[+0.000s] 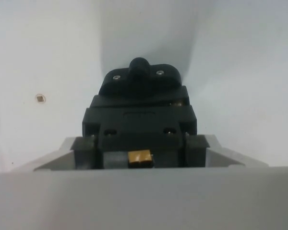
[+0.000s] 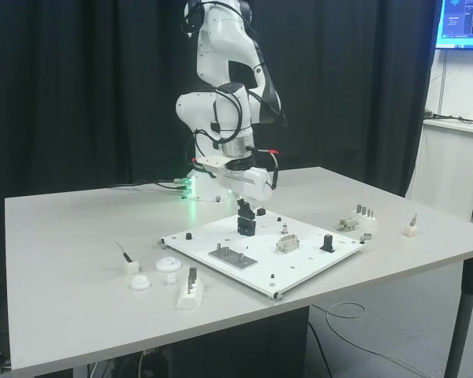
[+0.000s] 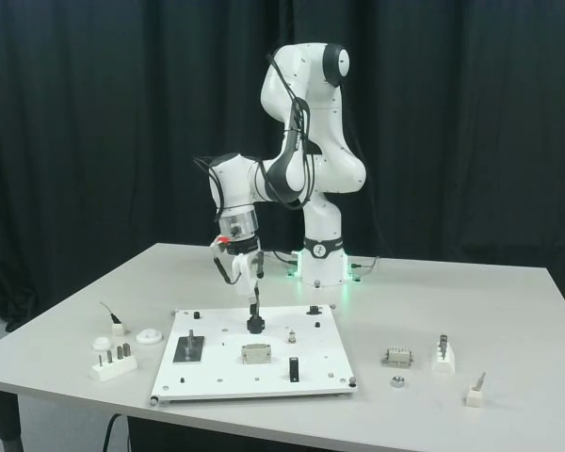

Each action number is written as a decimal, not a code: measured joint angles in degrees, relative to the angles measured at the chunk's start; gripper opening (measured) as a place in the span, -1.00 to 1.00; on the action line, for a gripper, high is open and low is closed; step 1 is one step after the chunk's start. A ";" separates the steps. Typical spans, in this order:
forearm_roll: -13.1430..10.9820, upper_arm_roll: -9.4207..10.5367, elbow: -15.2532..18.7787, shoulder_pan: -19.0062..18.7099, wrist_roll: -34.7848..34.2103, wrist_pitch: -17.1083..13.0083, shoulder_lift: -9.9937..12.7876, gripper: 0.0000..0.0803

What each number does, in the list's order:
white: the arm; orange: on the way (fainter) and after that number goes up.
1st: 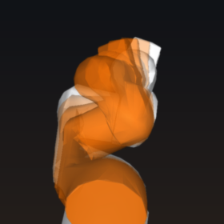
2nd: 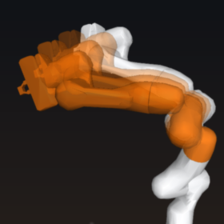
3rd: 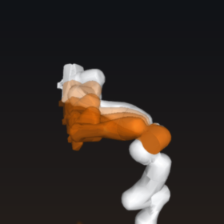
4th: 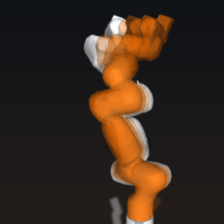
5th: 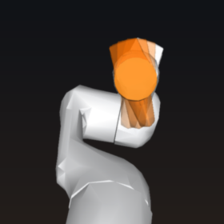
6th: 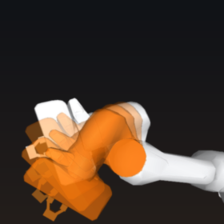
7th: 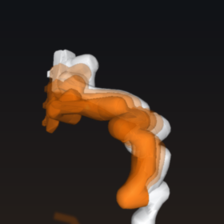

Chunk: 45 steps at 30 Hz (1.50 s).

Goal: Insert D-SUB.

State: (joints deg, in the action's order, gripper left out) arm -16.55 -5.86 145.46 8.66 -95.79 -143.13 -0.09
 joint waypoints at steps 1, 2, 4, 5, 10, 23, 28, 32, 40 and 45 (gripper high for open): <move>0.00 0.01 0.00 -0.01 0.12 0.01 0.00 -0.06; 0.00 0.02 0.01 -0.02 0.24 0.02 -0.01 -0.06; 0.00 0.03 0.01 -0.04 0.48 0.03 -0.01 -0.06; 0.00 0.04 0.02 -0.04 0.55 0.04 -0.01 -0.06; 0.01 0.07 0.03 -0.06 0.61 0.07 -0.02 -0.06; 0.01 0.12 0.03 -0.15 1.43 0.43 -0.05 -0.06; 0.01 0.12 0.03 -0.16 2.08 0.64 -0.05 -0.06; 0.01 0.12 0.03 -0.16 2.83 0.80 -0.05 -0.06; 0.01 0.12 0.03 -0.18 3.04 0.75 -0.04 -0.06; 0.00 0.15 0.03 -0.26 3.04 0.43 0.03 -0.06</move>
